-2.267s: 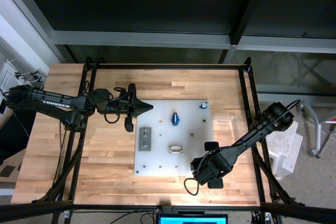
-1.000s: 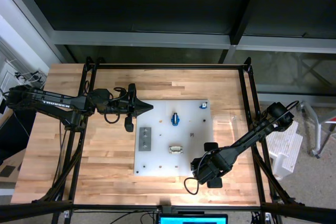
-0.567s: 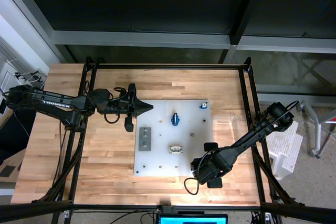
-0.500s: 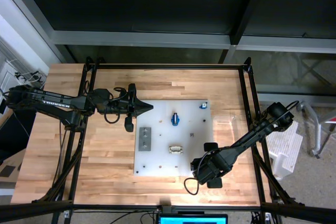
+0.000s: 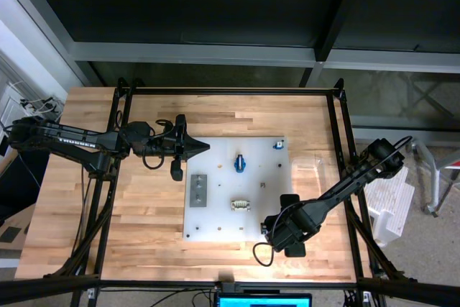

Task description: Pick the 16mm bar and install on taskboard

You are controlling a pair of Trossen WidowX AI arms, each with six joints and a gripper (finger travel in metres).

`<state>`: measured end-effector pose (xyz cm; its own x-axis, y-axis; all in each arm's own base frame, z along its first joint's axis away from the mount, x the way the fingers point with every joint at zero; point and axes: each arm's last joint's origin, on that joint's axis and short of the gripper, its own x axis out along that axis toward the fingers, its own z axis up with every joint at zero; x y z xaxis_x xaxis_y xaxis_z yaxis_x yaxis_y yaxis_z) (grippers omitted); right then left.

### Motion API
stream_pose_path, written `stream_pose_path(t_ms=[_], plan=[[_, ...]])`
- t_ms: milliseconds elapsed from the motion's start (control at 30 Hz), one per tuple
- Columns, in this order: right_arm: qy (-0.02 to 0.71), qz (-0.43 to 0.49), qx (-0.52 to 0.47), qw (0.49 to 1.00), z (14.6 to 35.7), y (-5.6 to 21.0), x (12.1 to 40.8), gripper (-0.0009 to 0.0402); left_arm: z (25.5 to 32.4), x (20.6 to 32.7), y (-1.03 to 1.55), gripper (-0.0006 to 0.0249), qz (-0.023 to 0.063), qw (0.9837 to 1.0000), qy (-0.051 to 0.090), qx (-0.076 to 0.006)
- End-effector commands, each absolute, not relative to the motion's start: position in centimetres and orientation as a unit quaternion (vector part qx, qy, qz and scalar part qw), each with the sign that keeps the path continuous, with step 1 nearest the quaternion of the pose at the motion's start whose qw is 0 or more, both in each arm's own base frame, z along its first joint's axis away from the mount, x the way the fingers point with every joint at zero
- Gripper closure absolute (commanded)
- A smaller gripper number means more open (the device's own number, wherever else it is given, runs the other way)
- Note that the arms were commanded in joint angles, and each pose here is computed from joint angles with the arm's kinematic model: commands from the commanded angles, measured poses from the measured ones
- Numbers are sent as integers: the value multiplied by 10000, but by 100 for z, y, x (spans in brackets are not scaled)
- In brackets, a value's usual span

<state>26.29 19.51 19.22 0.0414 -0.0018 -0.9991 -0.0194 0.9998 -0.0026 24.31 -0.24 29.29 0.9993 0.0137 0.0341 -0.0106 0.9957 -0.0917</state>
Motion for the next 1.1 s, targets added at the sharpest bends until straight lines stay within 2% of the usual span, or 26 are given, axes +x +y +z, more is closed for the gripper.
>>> stream_pose_path(t_ms=[33,333,800,933,1100], plan=[[6857,110,-28,7278,2027,1927,2595,184,2930,2431,-24,243,61,9988,-176,-456],[6632,266,130,7478,2293,1859,2501,185,2930,2431,-24,243,61,9988,-176,-458],[6587,321,124,7516,2318,1854,2497,187,2930,2431,-24,243,61,9988,-176,-458],[6551,297,93,7549,2318,1853,2502,215,2930,2431,-24,243,61,9988,-176,-458],[6442,223,109,7645,2365,1811,2510,276,2930,2431,-24,243,61,9988,-176,-458]])
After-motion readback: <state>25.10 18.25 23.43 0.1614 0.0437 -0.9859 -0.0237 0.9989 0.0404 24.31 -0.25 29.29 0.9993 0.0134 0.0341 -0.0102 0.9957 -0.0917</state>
